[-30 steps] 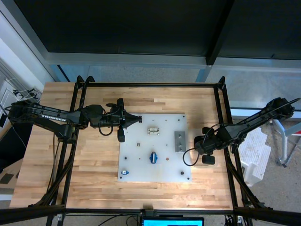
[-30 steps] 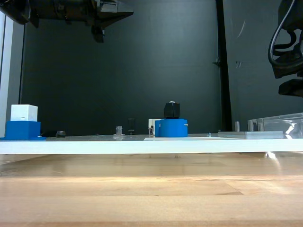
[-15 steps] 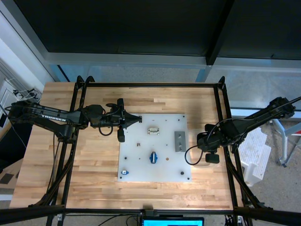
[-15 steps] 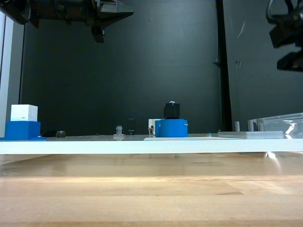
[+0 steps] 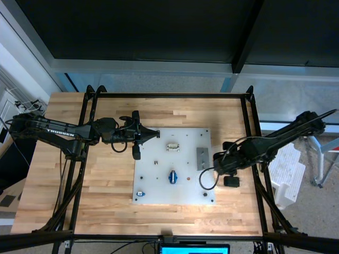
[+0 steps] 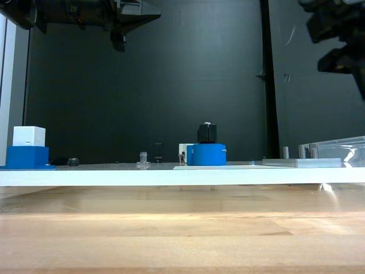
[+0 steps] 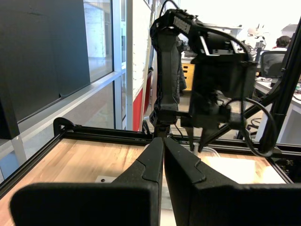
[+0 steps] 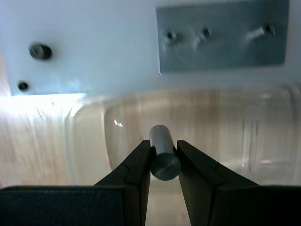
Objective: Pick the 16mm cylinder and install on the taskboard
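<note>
Here, the right gripper (image 8: 163, 149) has its two fingers (image 8: 134, 165) closed almost together on the 16mm cylinder (image 8: 163, 157), a plain silvery peg pinched at its sides with one flat end facing the wrist camera. Gripper and peg hang in the air above a clear plastic tray (image 8: 89, 136) that lies on the wooden table (image 5: 106, 206) just beside the right edge of the taskboard (image 5: 159, 182). The rectangular grey metal block (image 8: 221, 35) on the board sits just past the tray's rim, with a small black round knob (image 8: 40, 50) further along the white plate.

Across the table, the left gripper (image 5: 153, 133) is held level over the board's far left corner, well above it in the low view. Its fingers (image 7: 150, 162) are pressed flat against each other with nothing between them.

On the board, the blue fitting (image 5: 172, 177) stands near the middle and the grey multi-pin socket (image 5: 172, 146) sits towards the far edge.
</note>
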Action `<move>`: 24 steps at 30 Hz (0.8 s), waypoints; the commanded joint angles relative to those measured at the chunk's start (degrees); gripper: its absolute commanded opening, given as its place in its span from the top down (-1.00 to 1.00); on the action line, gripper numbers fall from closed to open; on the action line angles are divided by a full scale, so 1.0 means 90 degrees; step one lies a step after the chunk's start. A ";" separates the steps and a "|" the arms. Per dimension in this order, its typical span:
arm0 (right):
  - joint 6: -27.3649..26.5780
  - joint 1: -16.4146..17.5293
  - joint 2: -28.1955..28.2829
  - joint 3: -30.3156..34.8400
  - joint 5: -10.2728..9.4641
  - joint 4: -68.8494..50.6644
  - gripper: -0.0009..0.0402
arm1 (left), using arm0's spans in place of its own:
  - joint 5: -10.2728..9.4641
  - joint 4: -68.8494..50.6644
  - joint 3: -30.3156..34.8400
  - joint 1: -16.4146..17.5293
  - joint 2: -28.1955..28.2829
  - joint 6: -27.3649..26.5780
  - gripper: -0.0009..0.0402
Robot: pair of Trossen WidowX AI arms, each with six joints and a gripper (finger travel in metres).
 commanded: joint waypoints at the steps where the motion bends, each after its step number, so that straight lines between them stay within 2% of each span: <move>1: -0.0017 -0.0015 0.0556 0.0403 0.0002 0.0112 0.92 | 0.0000 -0.0002 0.0000 0.0002 0.0000 0.0002 0.95; 11: -0.0022 -0.0109 0.1906 0.1615 0.0002 0.0287 0.92 | 0.0000 0.0000 0.0000 0.0000 0.0000 0.0002 0.95; 24: -0.0219 -0.0338 0.3106 0.2744 0.0051 0.0294 0.92 | 0.0000 0.0002 0.0000 0.0002 0.0000 0.0002 0.95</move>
